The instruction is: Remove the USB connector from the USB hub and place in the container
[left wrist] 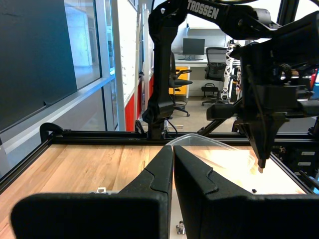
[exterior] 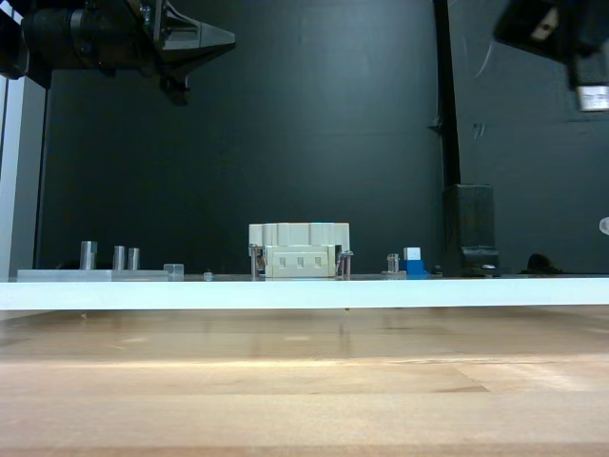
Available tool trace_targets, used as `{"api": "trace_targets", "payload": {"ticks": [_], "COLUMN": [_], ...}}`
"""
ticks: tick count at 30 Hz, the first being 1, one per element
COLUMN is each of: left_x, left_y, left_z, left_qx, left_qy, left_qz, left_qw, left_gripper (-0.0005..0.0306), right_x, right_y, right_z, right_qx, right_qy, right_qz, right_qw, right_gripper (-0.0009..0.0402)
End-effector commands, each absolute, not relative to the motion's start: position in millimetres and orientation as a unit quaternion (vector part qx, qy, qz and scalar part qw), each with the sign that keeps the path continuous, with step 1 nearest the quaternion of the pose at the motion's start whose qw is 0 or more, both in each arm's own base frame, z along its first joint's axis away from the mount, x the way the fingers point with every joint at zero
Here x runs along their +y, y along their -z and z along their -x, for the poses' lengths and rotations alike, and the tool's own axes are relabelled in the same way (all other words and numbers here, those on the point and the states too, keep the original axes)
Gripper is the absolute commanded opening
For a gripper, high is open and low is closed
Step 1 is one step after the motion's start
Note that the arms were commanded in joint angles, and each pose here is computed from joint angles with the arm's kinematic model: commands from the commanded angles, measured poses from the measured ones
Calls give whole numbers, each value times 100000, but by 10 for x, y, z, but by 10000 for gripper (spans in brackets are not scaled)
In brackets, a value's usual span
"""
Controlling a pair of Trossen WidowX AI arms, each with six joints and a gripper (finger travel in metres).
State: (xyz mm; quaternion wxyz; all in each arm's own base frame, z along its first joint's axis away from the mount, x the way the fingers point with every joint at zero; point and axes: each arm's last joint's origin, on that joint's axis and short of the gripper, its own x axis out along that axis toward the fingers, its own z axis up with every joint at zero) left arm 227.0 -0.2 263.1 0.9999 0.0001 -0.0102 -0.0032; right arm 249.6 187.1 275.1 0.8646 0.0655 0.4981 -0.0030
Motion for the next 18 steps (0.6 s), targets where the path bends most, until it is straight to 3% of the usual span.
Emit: {"api": "trace_targets", "payload": {"ticks": [1, 18], "left_x": [-2, -2], "left_y": [-2632, -2632], "left_z": [-2271, -2271], "left_qx": [-1040, -1040], "left_qy": [343, 343], "left_qz": [-13, -13], "left_qw": [99994, 99994], "left_gripper": [1, 1], "right_x": [1860, 1791], "right_y": [-2726, -2558], "right_z": [-2361, -1793], "right_qx": [50460, 51618], "right_qy": [1026, 4153], "right_qz": [-7625, -13385], "right_qw": [85992, 84494], "right_gripper": [0, 0]}}
